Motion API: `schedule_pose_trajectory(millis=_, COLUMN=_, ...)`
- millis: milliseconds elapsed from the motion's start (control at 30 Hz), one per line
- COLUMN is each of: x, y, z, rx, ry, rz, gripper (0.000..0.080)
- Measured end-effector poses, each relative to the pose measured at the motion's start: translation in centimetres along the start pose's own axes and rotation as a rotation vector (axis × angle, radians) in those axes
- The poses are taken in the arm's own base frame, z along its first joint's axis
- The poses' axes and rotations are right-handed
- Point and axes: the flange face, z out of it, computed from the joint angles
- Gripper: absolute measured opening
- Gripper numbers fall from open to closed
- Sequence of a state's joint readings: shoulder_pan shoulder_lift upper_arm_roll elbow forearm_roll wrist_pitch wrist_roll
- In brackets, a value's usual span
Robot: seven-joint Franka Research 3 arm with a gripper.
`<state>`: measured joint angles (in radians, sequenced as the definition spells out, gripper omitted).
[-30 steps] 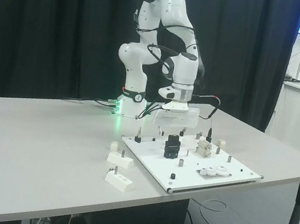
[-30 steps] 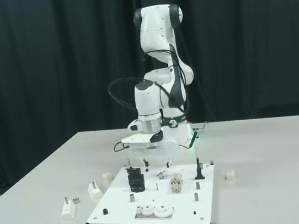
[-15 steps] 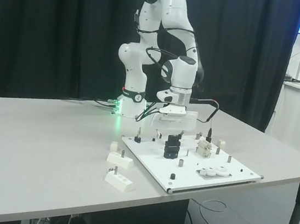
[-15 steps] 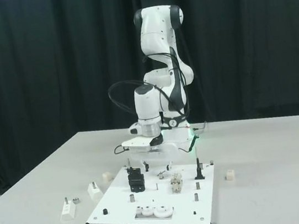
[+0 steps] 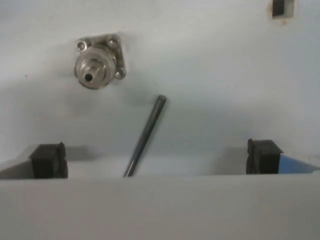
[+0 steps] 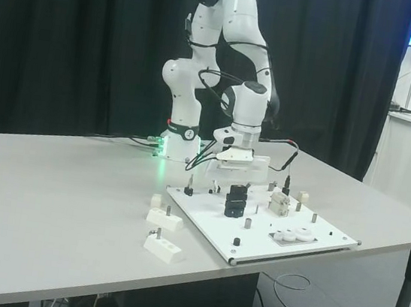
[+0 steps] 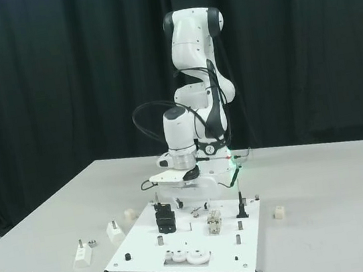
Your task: Pick round peg 1.
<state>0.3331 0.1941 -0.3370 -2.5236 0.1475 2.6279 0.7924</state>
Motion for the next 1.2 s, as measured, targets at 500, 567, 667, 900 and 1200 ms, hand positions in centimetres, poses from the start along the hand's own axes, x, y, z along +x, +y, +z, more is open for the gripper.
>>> schedule_pose_trajectory(millis=500, x=0.01, y=0.12, z=0.58, rx=-0.002, ry=-0.009, rz=-0.003, gripper=0.0800)
schedule_pose_trajectory(millis=567, x=0.07, y=0.15, z=0.73, rx=-0.002, ry=-0.007, rz=-0.001, gripper=0.0800)
schedule_pose_trajectory(millis=667, x=0.20, y=0.19, z=0.79, rx=0.004, ry=-0.008, rz=0.011, gripper=0.0800)
schedule_pose_trajectory(millis=900, x=0.71, y=0.55, z=0.74, rx=0.008, ry=-0.008, rz=0.014, gripper=0.0519)
schedule_pose_trajectory(millis=1200, x=0.90, y=0.68, z=0.72, rx=0.009, ry=-0.009, rz=0.011, gripper=0.0337)
